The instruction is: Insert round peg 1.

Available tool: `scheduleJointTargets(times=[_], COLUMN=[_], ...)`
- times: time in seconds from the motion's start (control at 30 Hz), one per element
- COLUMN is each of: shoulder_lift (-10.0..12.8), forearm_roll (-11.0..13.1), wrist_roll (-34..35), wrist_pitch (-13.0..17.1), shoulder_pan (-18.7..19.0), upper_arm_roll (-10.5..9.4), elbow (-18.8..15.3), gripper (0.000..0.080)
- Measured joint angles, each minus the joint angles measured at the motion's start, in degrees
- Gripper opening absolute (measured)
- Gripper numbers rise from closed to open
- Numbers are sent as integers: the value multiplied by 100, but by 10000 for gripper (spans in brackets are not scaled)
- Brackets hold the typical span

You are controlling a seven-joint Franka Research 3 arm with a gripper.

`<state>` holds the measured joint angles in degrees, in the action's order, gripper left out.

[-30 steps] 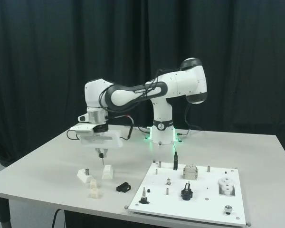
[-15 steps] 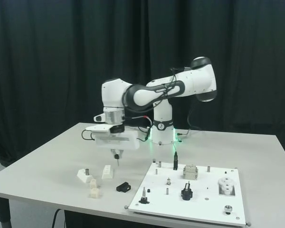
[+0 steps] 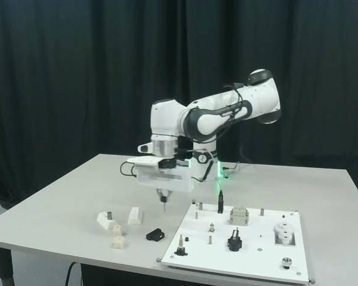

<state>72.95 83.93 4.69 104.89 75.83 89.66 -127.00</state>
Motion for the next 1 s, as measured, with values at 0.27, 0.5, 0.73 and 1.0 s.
scheduleJointTargets(times=[0.27, 0.5, 0.73, 1.0], shoulder_lift=[-30, -71, -71, -70], forearm_roll=[29, 45, 45, 41], wrist_roll=[448, 770, 892, 986], wrist_pitch=[239, 407, 476, 560], shoulder_pan=[312, 443, 458, 458], upper_arm_roll=[-118, -250, -362, -462], elbow=[12, 67, 173, 238], gripper=[30, 30, 30, 30])
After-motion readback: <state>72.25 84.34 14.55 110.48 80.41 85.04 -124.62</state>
